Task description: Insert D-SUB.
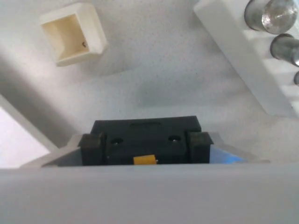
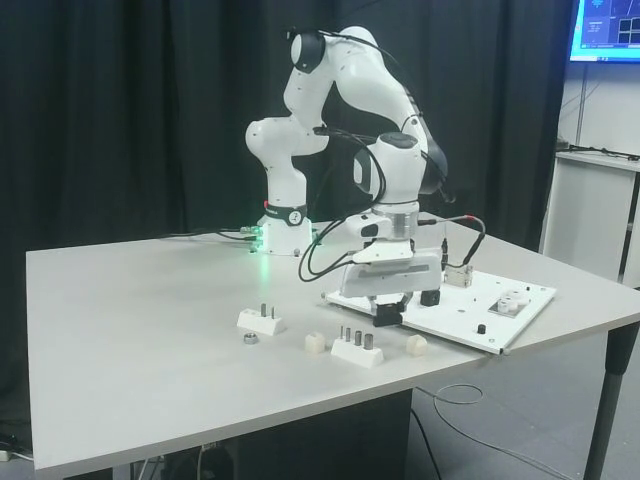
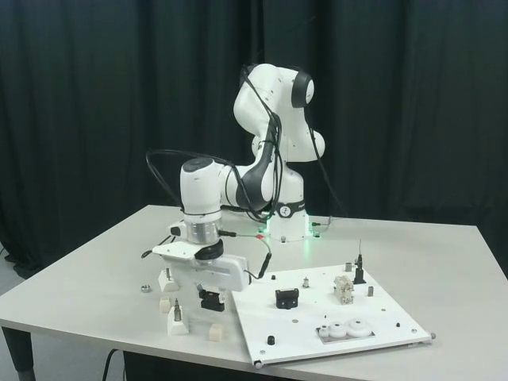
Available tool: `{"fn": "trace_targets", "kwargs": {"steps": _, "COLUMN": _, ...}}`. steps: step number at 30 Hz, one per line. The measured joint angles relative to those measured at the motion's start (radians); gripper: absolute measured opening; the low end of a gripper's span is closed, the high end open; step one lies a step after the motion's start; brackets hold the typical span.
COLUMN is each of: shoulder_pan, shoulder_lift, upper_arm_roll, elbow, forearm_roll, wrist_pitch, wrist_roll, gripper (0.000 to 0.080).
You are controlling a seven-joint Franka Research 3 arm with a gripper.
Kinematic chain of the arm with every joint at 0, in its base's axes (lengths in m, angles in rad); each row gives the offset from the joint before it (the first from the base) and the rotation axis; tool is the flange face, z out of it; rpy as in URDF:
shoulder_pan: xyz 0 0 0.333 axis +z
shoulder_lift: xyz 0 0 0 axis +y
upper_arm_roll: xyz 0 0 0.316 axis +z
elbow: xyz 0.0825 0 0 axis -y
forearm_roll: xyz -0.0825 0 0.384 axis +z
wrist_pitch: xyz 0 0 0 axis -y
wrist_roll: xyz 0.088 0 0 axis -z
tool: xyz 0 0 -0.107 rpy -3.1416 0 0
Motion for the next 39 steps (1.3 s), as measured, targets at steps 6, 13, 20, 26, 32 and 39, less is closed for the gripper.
{"fn": "trace_targets", "kwargs": {"steps": 6, "shoulder_pan": 0.000, "shoulder_lift": -0.011, "upper_arm_roll": -0.002, "elbow": 0.000, "forearm_roll": -0.003, "wrist_pitch": -0.008, "wrist_roll": 0.000, "gripper": 0.0382}}
{"fn": "trace_targets", "kwargs": {"steps": 13, "shoulder_pan": 0.000, "shoulder_lift": -0.012, "upper_arm_roll": -0.004, "elbow": 0.000, "forearm_roll": -0.005, "wrist_pitch": -0.008, "wrist_roll": 0.000, "gripper": 0.0382}}
{"fn": "trace_targets", "kwargs": {"steps": 20, "shoulder_pan": 0.000, "shoulder_lift": -0.012, "upper_arm_roll": -0.004, "elbow": 0.000, "forearm_roll": -0.010, "wrist_pitch": -0.008, "wrist_roll": 0.000, "gripper": 0.0382}}
{"fn": "trace_targets", "kwargs": {"steps": 26, "shoulder_pan": 0.001, "shoulder_lift": -0.012, "upper_arm_roll": -0.004, "elbow": 0.000, "forearm_roll": -0.015, "wrist_pitch": -0.008, "wrist_roll": 0.000, "gripper": 0.0382}}
{"fn": "trace_targets", "kwargs": {"steps": 32, "shoulder_pan": 0.002, "shoulder_lift": -0.012, "upper_arm_roll": -0.004, "elbow": 0.000, "forearm_roll": -0.015, "wrist_pitch": -0.007, "wrist_roll": 0.000, "gripper": 0.0382}}
{"fn": "trace_targets", "kwargs": {"steps": 39, "shoulder_pan": 0.002, "shoulder_lift": -0.012, "upper_arm_roll": -0.004, "elbow": 0.001, "forearm_roll": -0.016, "wrist_pitch": -0.007, "wrist_roll": 0.000, "gripper": 0.0382}}
